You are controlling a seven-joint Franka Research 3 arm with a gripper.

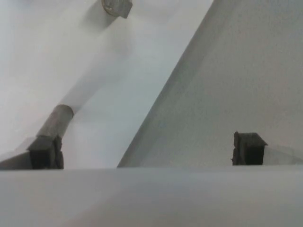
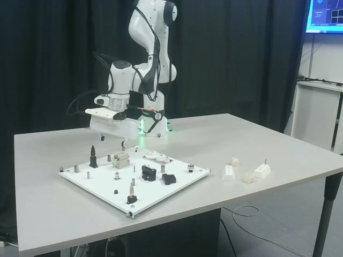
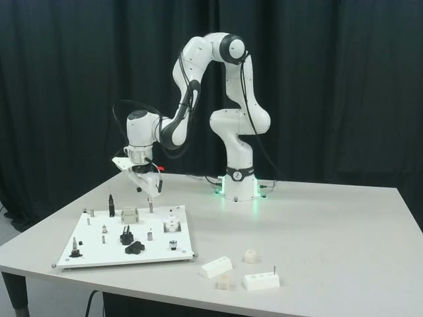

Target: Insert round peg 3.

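A grey round peg stands on the white board, right beside one black fingertip in the wrist view. My gripper is open, its fingers wide apart, and nothing lies between them. The other fingertip hangs over the grey table beyond the board's edge. From the room views, the gripper hovers low over the back edge of the board, with the peg just under it.
The board carries several small pegs and black fixtures. A grey stud sits farther along the board's edge. White blocks lie on the table beside the board. The arm's base has a green light.
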